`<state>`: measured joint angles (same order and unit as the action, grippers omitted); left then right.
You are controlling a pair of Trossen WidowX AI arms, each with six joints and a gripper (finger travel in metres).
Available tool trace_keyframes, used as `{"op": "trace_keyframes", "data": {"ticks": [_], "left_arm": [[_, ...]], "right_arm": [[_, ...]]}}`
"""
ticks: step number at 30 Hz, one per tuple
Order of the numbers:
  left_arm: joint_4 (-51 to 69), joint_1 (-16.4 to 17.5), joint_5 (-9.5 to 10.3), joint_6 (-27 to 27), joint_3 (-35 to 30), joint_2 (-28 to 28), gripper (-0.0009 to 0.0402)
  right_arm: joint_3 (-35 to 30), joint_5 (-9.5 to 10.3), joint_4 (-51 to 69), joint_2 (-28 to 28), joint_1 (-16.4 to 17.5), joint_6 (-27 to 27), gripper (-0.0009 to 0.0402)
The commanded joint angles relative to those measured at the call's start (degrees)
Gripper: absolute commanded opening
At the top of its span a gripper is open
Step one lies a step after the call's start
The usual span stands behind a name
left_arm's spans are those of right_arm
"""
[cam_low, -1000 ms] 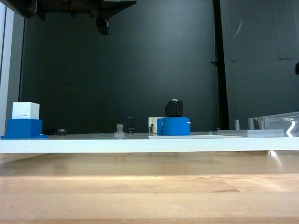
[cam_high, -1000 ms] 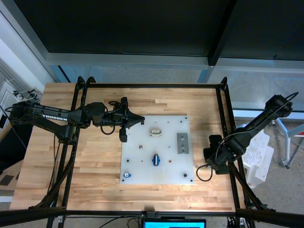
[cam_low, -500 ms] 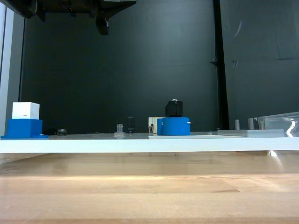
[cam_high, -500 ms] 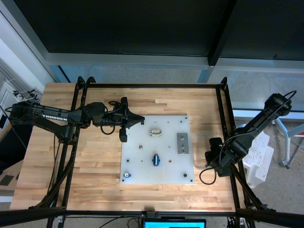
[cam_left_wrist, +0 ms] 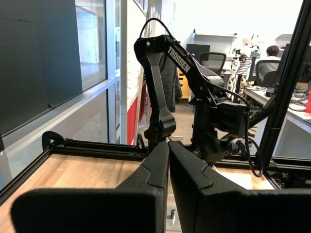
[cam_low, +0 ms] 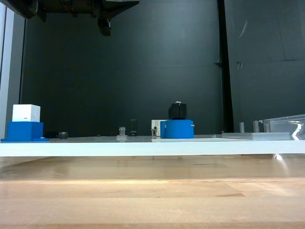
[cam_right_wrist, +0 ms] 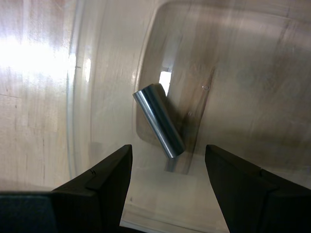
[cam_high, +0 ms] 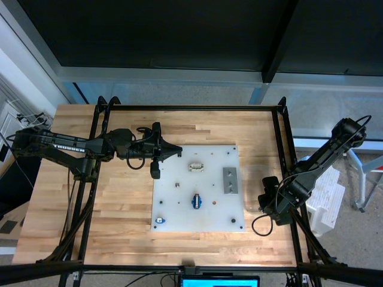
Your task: Pick the 16mm cylinder and install on the taskboard
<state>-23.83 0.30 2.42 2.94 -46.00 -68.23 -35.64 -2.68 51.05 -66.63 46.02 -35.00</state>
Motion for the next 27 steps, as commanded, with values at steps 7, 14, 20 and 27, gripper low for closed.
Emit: {"op": "trace_keyframes", "data": {"ticks": [7,14,20,27], "left_arm": [[0.0,0.0,0.00,0.0,0.0,0.0,0.0000],[0.0,0.0,-0.02,0.0,0.0,0.0,0.0000],[0.0,0.0,-0.02,0.0,0.0,0.0,0.0000],[0.0,0.0,0.00,0.0,0.0,0.0,0.0000]], "right_arm": [[1.9,-0.24,-1.7,0.0,-0.1,0.0,0.0208],[3.9,-0.22,-3.7,0.0,-0.2,1.0,0.0208],[6.1,0.98,-6.8,0.0,-0.2,1.0,0.0208],[7.2,0.98,-7.6,0.0,-0.3,1.0,0.0208]]}}
